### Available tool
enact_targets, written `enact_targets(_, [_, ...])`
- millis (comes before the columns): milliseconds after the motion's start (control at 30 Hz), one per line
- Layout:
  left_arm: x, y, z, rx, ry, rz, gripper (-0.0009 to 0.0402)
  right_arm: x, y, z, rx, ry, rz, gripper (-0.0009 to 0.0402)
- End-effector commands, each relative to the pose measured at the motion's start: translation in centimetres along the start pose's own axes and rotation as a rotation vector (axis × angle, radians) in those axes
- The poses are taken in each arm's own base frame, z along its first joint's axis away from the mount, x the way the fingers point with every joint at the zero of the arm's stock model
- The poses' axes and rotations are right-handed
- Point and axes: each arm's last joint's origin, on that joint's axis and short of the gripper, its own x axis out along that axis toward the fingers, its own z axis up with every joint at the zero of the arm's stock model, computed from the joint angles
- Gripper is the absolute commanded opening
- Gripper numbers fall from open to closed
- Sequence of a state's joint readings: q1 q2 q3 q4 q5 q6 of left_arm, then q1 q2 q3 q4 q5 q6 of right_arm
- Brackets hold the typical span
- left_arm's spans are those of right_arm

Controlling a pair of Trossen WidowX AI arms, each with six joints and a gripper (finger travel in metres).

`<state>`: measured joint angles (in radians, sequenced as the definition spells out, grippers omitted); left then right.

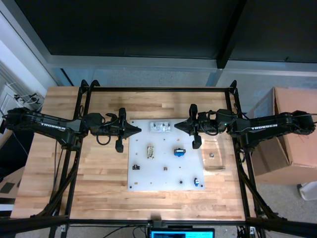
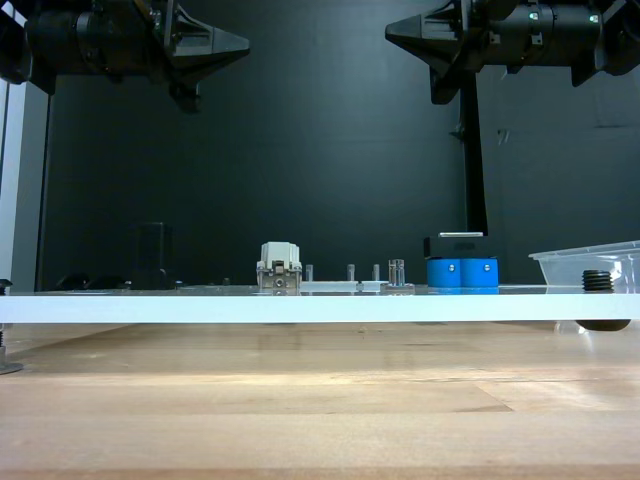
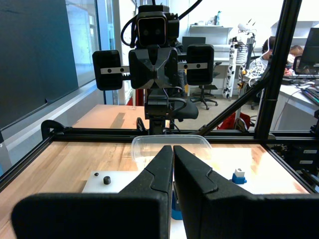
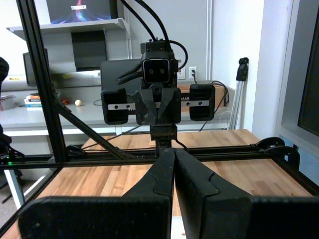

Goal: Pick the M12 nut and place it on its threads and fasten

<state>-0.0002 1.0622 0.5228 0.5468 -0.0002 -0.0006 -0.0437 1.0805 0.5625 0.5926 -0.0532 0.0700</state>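
Overhead, left pincer (image 1: 140,130) and right pincer (image 1: 175,126) hang pressed together, empty; nut (image 1: 211,154) lies in tray (image 1: 214,169).

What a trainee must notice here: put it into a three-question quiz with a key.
1. Fill in: the left gripper and right gripper hang high over the board's far end, tips facing, fingers ____.
2. True or false: the stud shows bare ribs.
3. Where does the nut lie? A on the stud; B in the tray; C on the board.
Key: 1 shut; 2 true; 3 B.
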Motion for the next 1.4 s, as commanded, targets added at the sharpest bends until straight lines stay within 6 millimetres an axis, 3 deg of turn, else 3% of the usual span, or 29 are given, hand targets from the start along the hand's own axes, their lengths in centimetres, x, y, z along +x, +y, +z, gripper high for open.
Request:
enact_targets(33, [0.0,0.0,0.0,0.0,0.0,0.0,0.0,0.0,0.1,-0.2,0.016,0.019,0.023,0.0])
enact_targets(233, [0.0,0.0,0.0,0.0,0.0,0.0,0.0,0.0,0.2,0.1,0.082,0.074,0.051,0.0])
enact_targets(533, [0.0,0.0,0.0,0.0,0.0,0.0,0.0,-0.3,1.7,0.4,0.1,0.504,0.055,0.0])
enact_targets(833, [0.0,0.0,0.0,0.0,0.0,0.0,0.0,-2.0,4.0,0.5,0.073,0.821,0.119,0.0])
enact_targets(1200, [0.0,0.0,0.0,0.0,0.0,0.0,0.0,-5.4,4.5,0.5,-0.127,1.212,0.174,0.0])
enact_targets(1400, [0.0,0.0,0.0,0.0,0.0,0.0,0.0,-7.1,4.7,-0.2,-0.335,1.361,0.338,0.0])
